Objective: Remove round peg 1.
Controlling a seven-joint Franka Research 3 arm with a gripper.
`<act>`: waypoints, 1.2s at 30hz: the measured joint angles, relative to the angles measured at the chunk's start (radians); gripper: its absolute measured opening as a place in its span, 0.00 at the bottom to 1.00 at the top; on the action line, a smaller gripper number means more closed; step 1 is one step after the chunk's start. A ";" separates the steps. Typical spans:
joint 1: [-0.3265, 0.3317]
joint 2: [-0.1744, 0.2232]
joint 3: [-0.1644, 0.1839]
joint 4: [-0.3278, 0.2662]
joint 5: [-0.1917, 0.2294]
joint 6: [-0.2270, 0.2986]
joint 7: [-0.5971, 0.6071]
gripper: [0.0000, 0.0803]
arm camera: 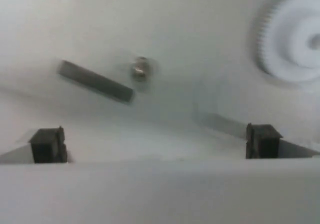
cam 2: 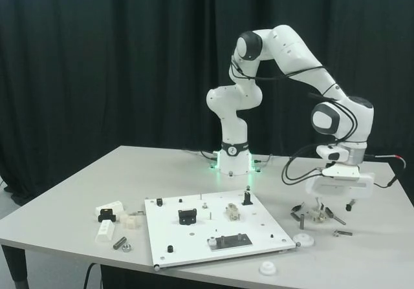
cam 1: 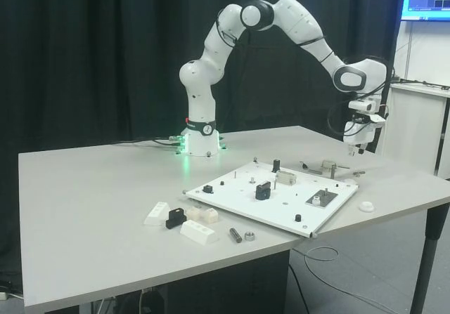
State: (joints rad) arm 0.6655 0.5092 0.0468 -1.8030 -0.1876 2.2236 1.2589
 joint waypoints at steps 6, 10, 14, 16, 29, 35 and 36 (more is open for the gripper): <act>0.000 -0.029 -0.036 0.004 -0.008 -0.078 -0.037 1.00; -0.001 -0.048 -0.060 0.004 -0.022 -0.121 -0.055 1.00; -0.003 -0.063 -0.084 0.003 -0.037 -0.165 -0.085 1.00; -0.005 -0.070 -0.094 0.003 -0.045 -0.185 -0.100 1.00; -0.075 -0.116 -0.121 -0.032 -0.089 -0.276 -0.204 1.00; -0.135 -0.149 -0.119 -0.081 -0.109 -0.280 -0.256 1.00; -0.145 -0.155 -0.118 -0.090 -0.110 -0.280 -0.267 1.00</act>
State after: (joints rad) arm 0.5206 0.3545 -0.0713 -1.8929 -0.2979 1.9434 0.9916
